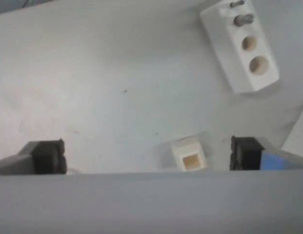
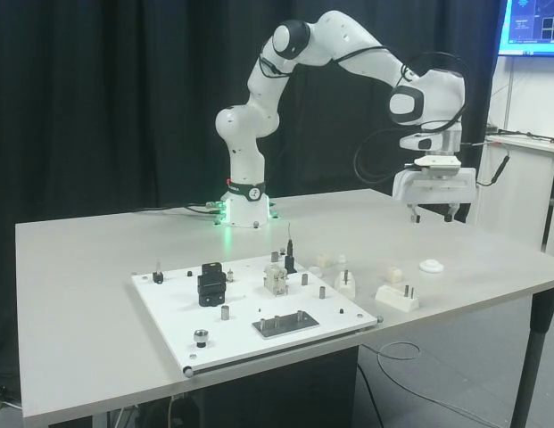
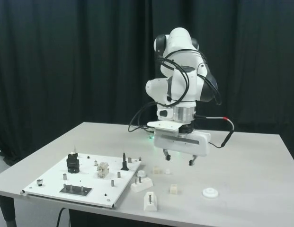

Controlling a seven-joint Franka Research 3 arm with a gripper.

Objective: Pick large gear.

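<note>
The large gear [image 2: 430,265] is a flat white toothed disc lying on the grey table near its front right corner, also seen in the second room view [image 3: 210,192]. My gripper [image 2: 432,214] hangs well above the table, open, with nothing between its fingers [image 3: 179,160]. The gear lies lower and off to one side of it, apart from the fingers. In the wrist view the black fingertips [image 1: 49,157] stand wide apart around my gripper [image 1: 147,156], and I cannot make out the gear there.
A small white hollow cube [image 1: 190,155] lies below the fingers, also in the room view [image 3: 173,189]. A white block with two holes and two pegs [image 1: 241,44] lies nearby. The white assembly board [image 2: 169,303] with several parts sits to the left.
</note>
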